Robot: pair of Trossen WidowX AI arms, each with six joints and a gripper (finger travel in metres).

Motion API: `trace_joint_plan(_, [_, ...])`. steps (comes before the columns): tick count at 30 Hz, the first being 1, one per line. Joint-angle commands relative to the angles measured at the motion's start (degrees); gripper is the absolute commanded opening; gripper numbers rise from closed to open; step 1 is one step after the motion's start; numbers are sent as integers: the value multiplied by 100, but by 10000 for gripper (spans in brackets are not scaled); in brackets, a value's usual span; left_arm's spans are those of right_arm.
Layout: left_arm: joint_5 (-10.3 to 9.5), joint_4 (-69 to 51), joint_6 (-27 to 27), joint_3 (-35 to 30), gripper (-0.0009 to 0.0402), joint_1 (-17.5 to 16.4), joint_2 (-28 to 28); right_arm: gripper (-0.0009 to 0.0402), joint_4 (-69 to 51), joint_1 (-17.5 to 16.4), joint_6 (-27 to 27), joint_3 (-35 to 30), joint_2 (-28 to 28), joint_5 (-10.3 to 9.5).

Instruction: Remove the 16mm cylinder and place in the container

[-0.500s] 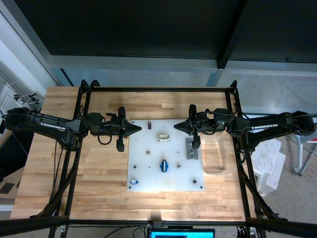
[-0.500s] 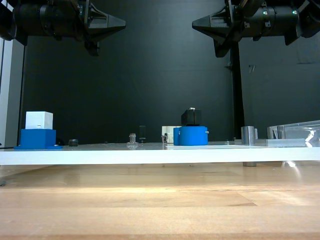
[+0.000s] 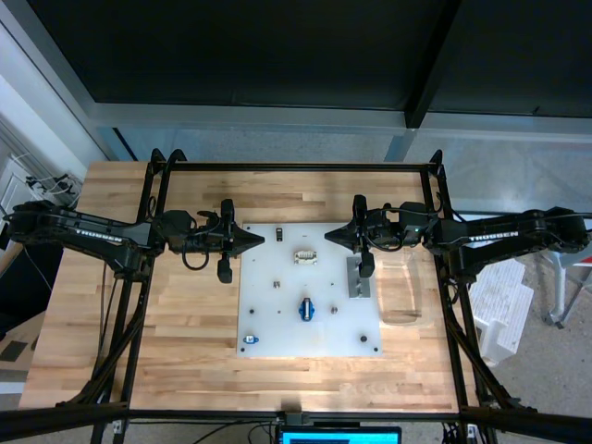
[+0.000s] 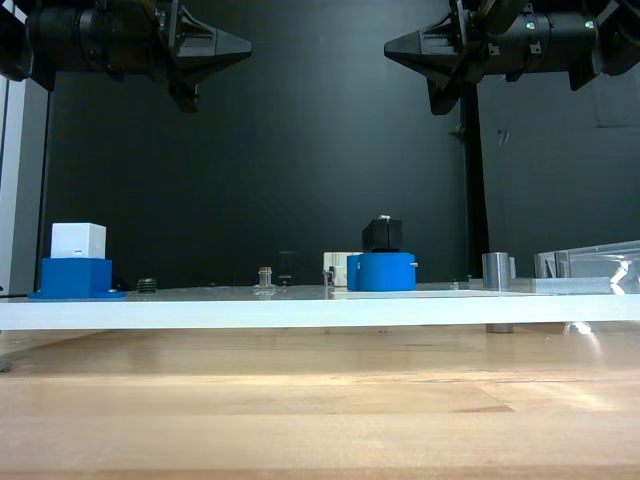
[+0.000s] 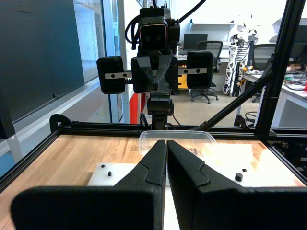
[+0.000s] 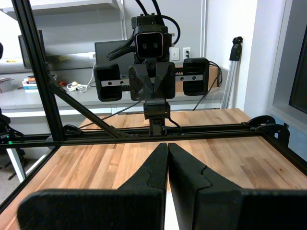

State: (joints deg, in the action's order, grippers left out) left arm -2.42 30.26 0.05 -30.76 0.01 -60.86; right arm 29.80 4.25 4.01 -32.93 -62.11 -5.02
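Observation:
The 16mm cylinder is a short silver peg standing upright on the white board, just right of the blue part; in the low view the cylinder stands alone. The clear container lies off the board's right edge, and its rim shows in the left wrist view. My left gripper hovers shut and empty high over the board's left rear edge. My right gripper hovers shut and empty over the rear right, facing it. Both are well above and behind the cylinder.
On the board are a thinner small peg, a white connector, a grey block, a blue-and-white part and a black stud. A black frame rings the wooden table.

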Motion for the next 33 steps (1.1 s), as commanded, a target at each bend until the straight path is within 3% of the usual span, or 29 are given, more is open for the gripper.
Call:
trace_joint_plan(1, [0,0,0,0,0,-2,0,0,4,0,-2,0,-2,2])
trace_joint_plan(12, [0,0,0,0,0,-2,0,0,-214,-17,26,-63,-2,-17])
trace_joint_plan(21, [0,0,0,0,0,0,0,0,-2889,-275,9,-940,-26,-2])
trace_joint_plan(26, [0,0,0,0,0,-2,0,0,-4236,-649,20,-1438,-83,420])
trace_joint_plan(29, [0,0,0,0,0,0,0,0,-4885,-876,57,-1764,-256,562])
trace_joint_plan(33, [0,0,0,0,0,-2,0,0,-5709,-1137,140,-2249,-629,577])
